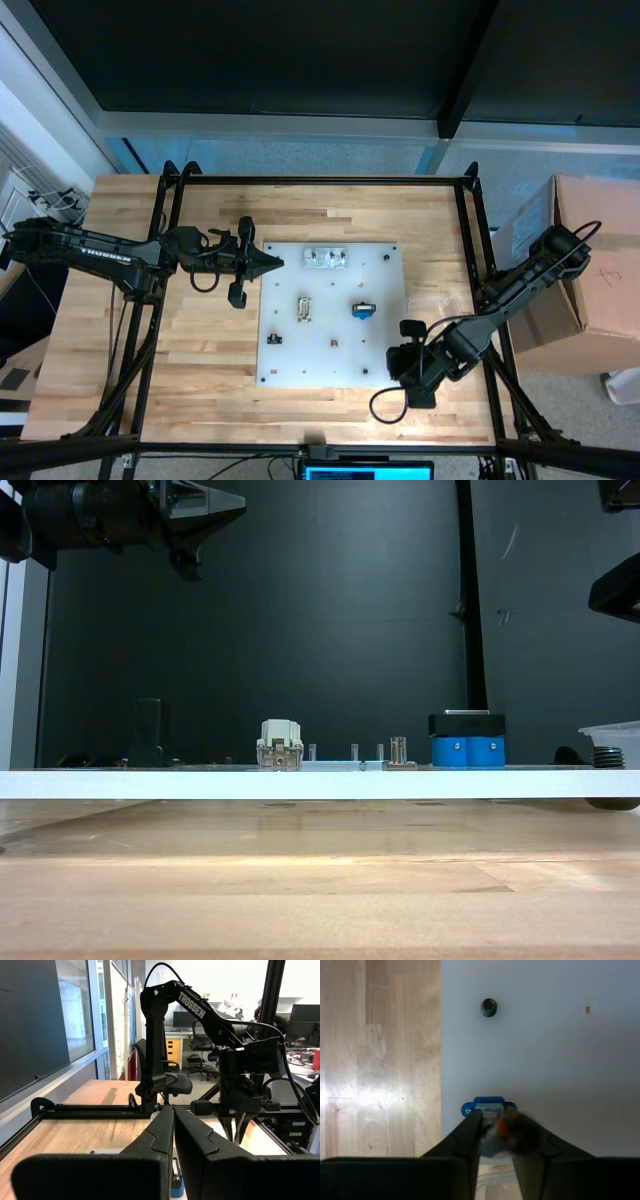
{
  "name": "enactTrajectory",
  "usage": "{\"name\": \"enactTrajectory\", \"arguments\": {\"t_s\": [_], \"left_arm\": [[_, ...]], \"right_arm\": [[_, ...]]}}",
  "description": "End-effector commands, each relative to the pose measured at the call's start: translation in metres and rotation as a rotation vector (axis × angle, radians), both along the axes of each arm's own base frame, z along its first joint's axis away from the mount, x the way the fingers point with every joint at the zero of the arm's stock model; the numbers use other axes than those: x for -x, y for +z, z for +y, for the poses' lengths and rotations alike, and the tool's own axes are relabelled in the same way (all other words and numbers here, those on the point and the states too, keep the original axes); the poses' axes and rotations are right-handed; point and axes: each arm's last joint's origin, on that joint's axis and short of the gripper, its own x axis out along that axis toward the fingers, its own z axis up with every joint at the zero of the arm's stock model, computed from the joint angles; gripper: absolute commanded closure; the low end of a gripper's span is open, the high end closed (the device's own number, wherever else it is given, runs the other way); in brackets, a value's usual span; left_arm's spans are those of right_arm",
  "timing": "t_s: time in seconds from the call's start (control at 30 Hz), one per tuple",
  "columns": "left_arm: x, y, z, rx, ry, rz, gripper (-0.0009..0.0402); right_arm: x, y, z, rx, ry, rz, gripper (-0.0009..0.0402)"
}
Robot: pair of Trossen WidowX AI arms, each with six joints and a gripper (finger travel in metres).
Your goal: Remove the RJ45 connector from the taskboard and place in the container
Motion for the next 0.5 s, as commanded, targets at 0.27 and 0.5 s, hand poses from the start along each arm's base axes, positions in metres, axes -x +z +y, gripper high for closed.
{"name": "enactTrajectory", "arguments": {"t_s": [0.27, 0.5], "left_arm": [[-0.0001, 0.0, 0.0, 0.0, 0.0, 0.0, 0.0393], [-0.0001, 0.0, 0.0, 0.0, 0.0, 0.0, 0.0393]], "right_arm": [[0.0001, 0.0003, 0.0008, -0.013, 0.004, 0.003, 0.0394], [0.0005, 0.0079, 0.0007, -0.026, 0.007, -0.014, 0.0393]]}}
